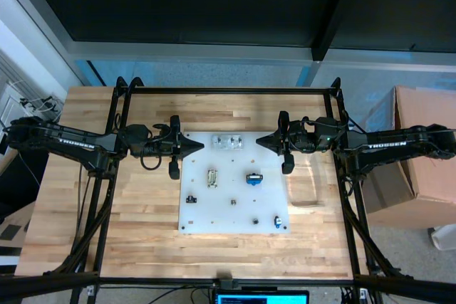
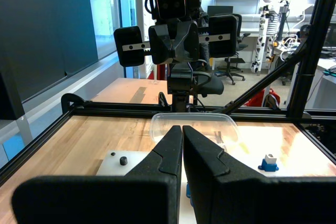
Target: Unfasten the M12 nut and place it in the container
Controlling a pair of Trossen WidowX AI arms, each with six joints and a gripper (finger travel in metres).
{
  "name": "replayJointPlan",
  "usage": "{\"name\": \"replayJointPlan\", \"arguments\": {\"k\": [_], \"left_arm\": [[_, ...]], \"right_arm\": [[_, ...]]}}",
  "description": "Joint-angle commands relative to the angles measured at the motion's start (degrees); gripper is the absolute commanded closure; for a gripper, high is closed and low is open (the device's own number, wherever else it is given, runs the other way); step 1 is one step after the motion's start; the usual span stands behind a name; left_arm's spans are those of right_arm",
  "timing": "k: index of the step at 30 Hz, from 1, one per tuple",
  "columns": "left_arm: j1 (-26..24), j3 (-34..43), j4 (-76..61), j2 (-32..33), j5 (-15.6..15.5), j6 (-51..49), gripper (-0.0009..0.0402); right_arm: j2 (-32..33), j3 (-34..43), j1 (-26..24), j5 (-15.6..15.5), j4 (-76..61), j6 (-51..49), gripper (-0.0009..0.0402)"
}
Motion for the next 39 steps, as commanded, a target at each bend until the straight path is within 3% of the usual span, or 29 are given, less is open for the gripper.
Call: {"name": "replayJointPlan", "arguments": {"k": [1, 14, 19, 28, 32, 39], "left_arm": [[0.0, -0.02, 0.02, 0.0, 0.02, 0.02, 0.0393], [0.02, 0.0, 0.02, 0.0, 0.0, 0.02, 0.0393], [0.0, 0.0, 0.02, 0.0, 0.0, 0.02, 0.0393], [0.0, 0.0, 0.02, 0.0, 0.02, 0.02, 0.0393], [0.02, -0.02, 0.02, 0.0, 0.02, 0.02, 0.0393], [0.0, -0.02, 0.0, 0.0, 0.02, 0.02, 0.0393]], "right_arm": [[0.02, 0.0, 0.04, 0.0, 0.0, 0.02, 0.0393], [0.02, 0.02, 0.07, -0.07, -0.17, 0.0, 0.0393], [0.55, 3.41, 1.49, -3.04, -10.25, -0.2, 0.0393], [7.48, 16.26, 9.38, -1.95, -33.94, 0.59, 0.0393], [12.79, 23.41, 13.35, 2.19, -46.16, 1.66, 0.0393], [23.56, 36.37, 17.55, 2.01, -65.57, 5.73, 0.0393]]}}
